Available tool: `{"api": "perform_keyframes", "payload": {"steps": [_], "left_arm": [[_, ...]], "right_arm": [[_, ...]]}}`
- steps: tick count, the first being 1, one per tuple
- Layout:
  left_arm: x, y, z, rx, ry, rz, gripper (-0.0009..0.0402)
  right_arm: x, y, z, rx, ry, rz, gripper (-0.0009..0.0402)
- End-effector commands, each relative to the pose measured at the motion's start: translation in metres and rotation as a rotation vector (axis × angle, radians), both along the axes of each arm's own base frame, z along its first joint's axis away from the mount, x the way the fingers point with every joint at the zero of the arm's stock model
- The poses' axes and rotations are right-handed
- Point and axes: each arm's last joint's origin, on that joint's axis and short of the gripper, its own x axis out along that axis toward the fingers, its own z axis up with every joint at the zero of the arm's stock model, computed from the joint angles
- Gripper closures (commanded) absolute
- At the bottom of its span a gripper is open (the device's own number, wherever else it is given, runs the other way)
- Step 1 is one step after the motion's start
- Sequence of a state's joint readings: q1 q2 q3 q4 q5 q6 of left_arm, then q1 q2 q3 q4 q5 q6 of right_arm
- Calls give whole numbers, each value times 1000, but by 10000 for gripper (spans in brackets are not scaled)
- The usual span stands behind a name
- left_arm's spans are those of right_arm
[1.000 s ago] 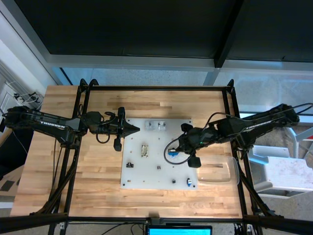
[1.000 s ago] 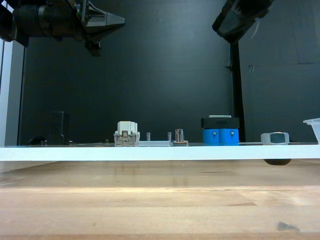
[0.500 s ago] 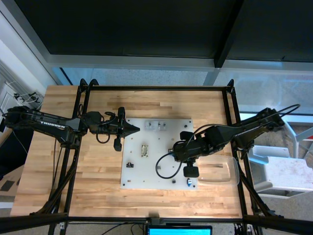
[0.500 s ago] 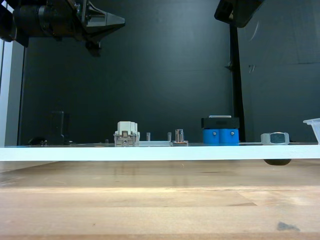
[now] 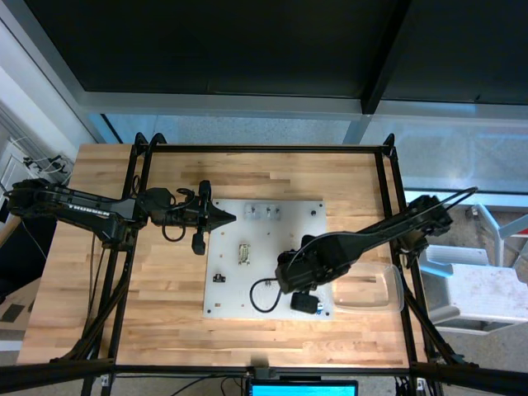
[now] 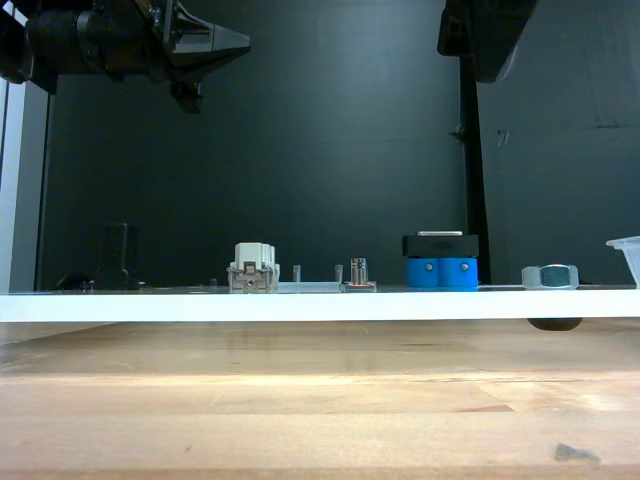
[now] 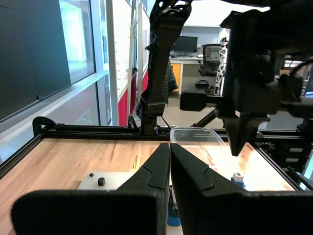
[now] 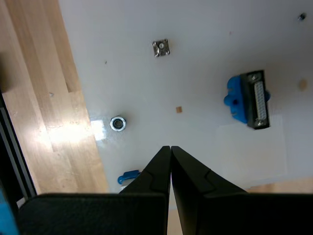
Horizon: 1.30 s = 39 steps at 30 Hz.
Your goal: Unfasten the M12 fastener and place in the container
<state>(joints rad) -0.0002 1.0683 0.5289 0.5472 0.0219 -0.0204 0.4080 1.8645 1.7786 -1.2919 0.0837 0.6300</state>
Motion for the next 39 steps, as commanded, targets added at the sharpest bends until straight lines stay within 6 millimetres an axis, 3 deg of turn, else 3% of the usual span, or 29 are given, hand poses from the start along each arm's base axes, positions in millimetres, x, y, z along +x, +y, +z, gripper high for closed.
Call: {"api": "perform_keyframes", "payload": {"steps": [1,8,17,31,39], "left_arm": [[0,0,0,0,-1,0,393],[0,0,0,0,-1,0,393],[0,0,0,0,-1,0,393],[0,0,0,0,-1,0,393],[0,0,0,0,-1,0,393]], "right_arm": [[6,9,-3,-9,33,-5,393],[18,28,-8,5,47,-35,393],[16,36,-25,20,74,-41,383],[17,42,-52,-6,92,-75,184],[22,51,-69,-1,110,-81,141]]}}
